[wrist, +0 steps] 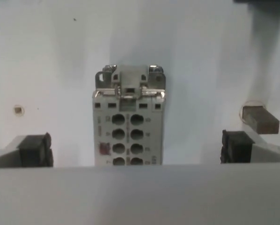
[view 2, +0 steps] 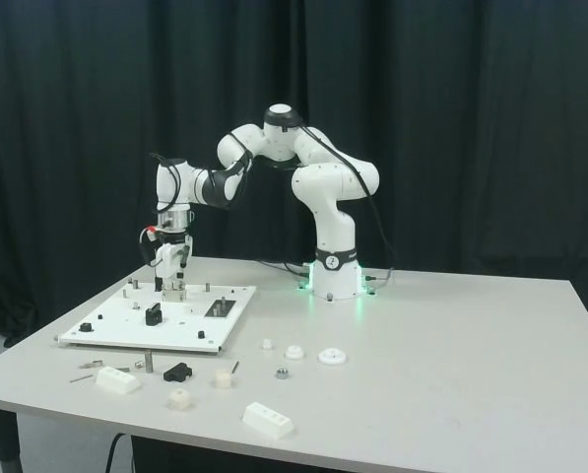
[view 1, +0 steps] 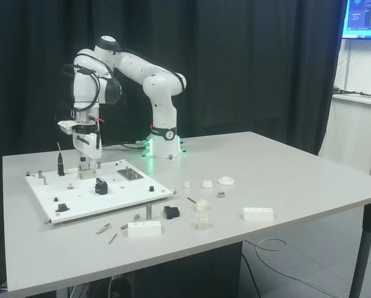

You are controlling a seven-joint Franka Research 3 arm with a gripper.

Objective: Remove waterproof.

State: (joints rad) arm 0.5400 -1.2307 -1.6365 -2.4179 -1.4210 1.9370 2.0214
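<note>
The waterproof connector (wrist: pixel 128 133) is a grey block with two columns of round sockets and a metal latch (wrist: pixel 129 82) at one end. It stands on the white board (wrist: pixel 46 56). My gripper (wrist: pixel 135 148) is open, with one black fingertip (wrist: pixel 34 150) on each side of the connector and a wide gap to both. In the room views the gripper (view 1: pixel 87 162) (view 2: pixel 173 278) hangs straight down just above the connector (view 1: pixel 86 172) (view 2: pixel 174 291), near the far edge of the board (view 1: pixel 110 195) (view 2: pixel 116 330).
A black block (view 1: pixel 101 185) (view 2: pixel 154 315) and a dark recess (view 1: pixel 130 175) lie close by on the board. A short peg (wrist: pixel 260 118) stands beside one finger. Loose white blocks (view 1: pixel 258 213) (view 1: pixel 144 229), a black piece (view 1: pixel 171 212) and small rings lie on the grey table.
</note>
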